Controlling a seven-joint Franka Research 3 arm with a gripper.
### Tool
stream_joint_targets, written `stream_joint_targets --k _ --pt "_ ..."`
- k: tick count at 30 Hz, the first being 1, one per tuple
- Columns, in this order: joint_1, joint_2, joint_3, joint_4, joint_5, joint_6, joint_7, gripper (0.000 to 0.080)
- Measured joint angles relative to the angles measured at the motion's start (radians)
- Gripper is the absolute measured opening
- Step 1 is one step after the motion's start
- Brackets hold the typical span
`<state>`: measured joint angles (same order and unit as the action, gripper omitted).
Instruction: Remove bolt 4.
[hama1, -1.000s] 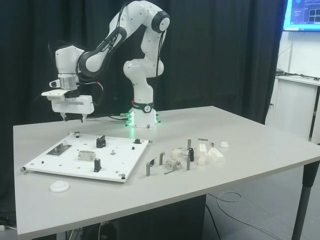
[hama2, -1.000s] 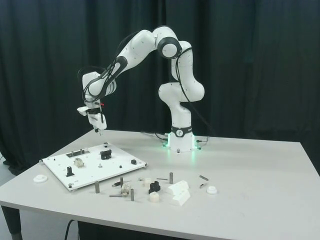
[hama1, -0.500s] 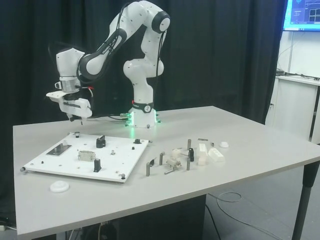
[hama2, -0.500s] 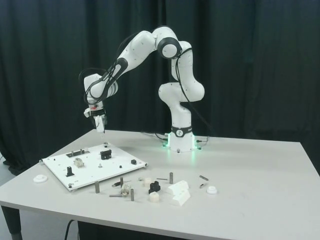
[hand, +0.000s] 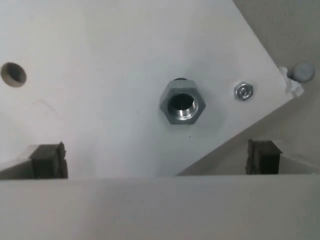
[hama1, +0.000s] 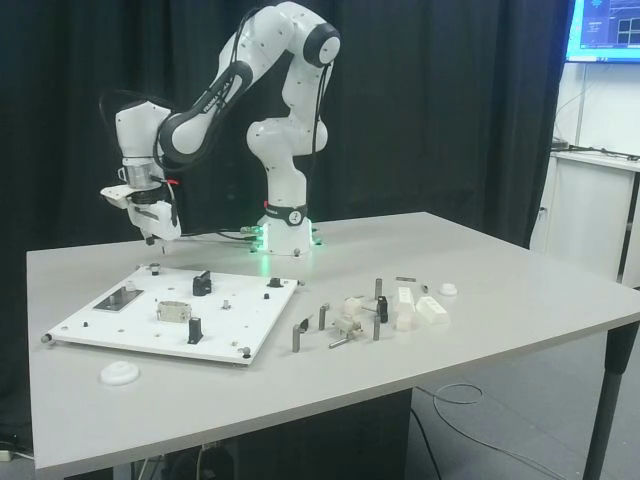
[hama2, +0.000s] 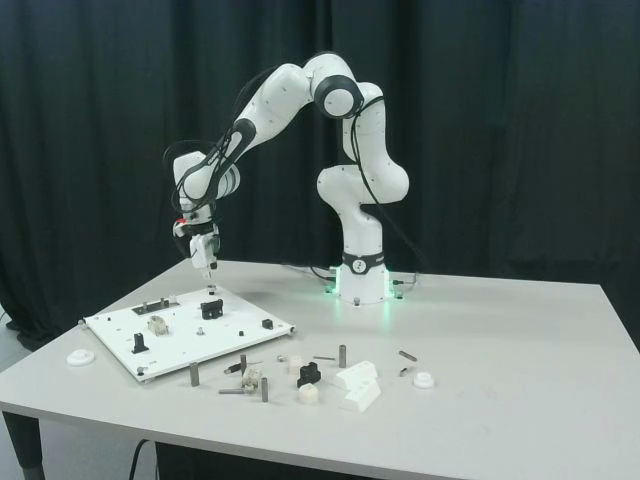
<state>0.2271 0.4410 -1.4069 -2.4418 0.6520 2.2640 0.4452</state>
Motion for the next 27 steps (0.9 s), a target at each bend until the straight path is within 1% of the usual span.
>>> stream_joint_targets --k 5,8,11,23,27 --pt "-0.007 0.0 0.008 -0.014 0.038 0.018 0.0 0.08" --pt "-0.016 0.0 0.02 -0.02 0.055 0.032 0.0 0.08" --pt "-0.032 0.0 0.039 -0.022 0.064 0.043 0.0 0.08" --pt "-0.121 0.006 0.151 -0.022 0.084 0.108 0.0 0.08" --pt "-0.145 0.01 0.183 -0.021 0.088 0.124 0.0 0.08"
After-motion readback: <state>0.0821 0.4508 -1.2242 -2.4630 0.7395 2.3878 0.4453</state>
